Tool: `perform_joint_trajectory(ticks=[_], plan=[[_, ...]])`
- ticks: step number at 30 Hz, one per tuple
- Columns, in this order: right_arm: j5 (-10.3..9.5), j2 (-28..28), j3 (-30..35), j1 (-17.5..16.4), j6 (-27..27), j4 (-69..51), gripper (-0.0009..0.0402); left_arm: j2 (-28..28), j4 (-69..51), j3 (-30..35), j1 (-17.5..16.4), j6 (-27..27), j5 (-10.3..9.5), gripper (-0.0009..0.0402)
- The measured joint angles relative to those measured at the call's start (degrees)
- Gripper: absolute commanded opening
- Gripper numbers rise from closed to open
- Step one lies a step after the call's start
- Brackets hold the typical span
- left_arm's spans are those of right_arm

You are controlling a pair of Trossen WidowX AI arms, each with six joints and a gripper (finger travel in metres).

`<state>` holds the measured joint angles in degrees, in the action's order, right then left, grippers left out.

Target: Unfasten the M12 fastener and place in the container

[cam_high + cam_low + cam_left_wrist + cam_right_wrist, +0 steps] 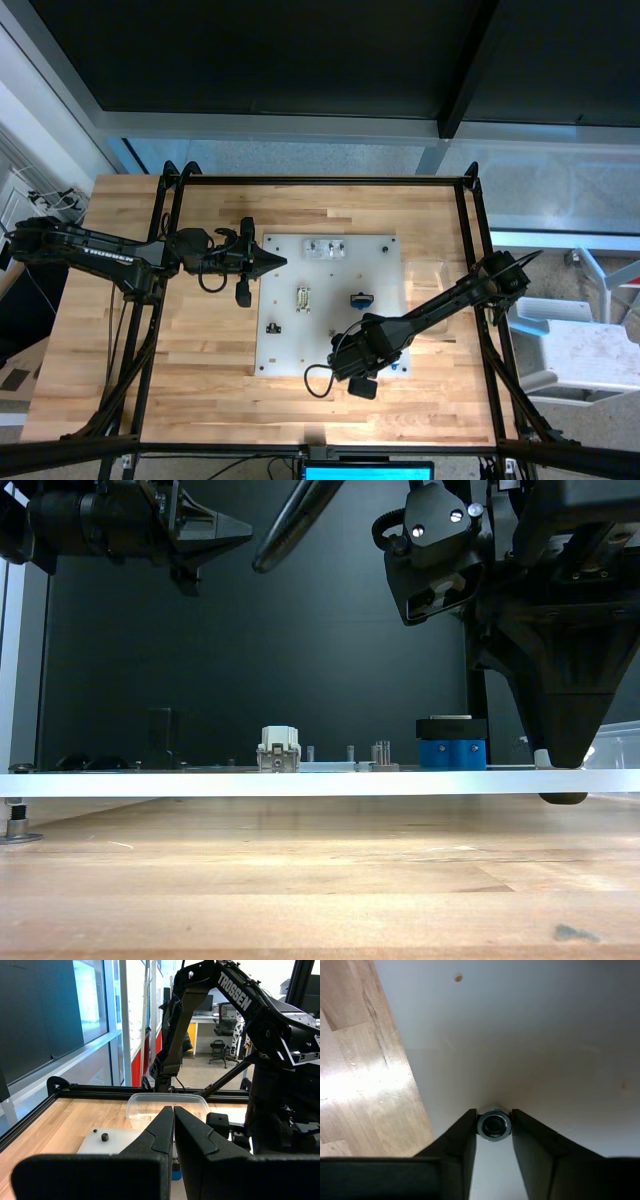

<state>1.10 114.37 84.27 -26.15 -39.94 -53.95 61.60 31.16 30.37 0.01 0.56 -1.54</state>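
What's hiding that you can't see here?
- Stud: the right arm covers it in the high view; the right claw, down at the white board's near edge, blocks it in the low view; the nut, pinched in that claw, caps it in the right wrist view. Nut on its stud or not: cannot tell.
- Container: the left claw, raised over the board's left side, hides part of it in the left wrist view.
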Motion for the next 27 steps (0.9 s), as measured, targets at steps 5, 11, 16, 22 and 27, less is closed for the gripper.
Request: perform_joint_trajectory(ticks=[5, 11, 16, 22, 27], plan=[[0.00, 0.00, 0.00, 0.00, 1.40, -0.11, 0.0014, 0.00, 0.00, 0.00, 0.00, 0.00, 0.02, 0.0000], [0.09, -0.13, 0.00, 0.00, 10.75, -0.17, 0.0005, 0.00, 0.00, 0.00, 0.00, 0.00, 0.02, 0.0000], [0.17, -0.46, -0.07, 0.00, 27.50, -0.17, 0.0009, 0.00, 0.00, 0.00, 0.00, -0.02, 0.00, 0.0000], [0.37, -0.85, -0.17, 0.02, 53.11, -0.79, 0.0009, -0.02, 0.00, 0.00, 0.00, -0.02, 0.02, 0.0000], [0.37, -1.01, -0.17, 0.02, 70.53, -0.74, 0.0009, 0.00, 0.02, -0.02, 0.00, -0.02, 0.02, 0.0000]])
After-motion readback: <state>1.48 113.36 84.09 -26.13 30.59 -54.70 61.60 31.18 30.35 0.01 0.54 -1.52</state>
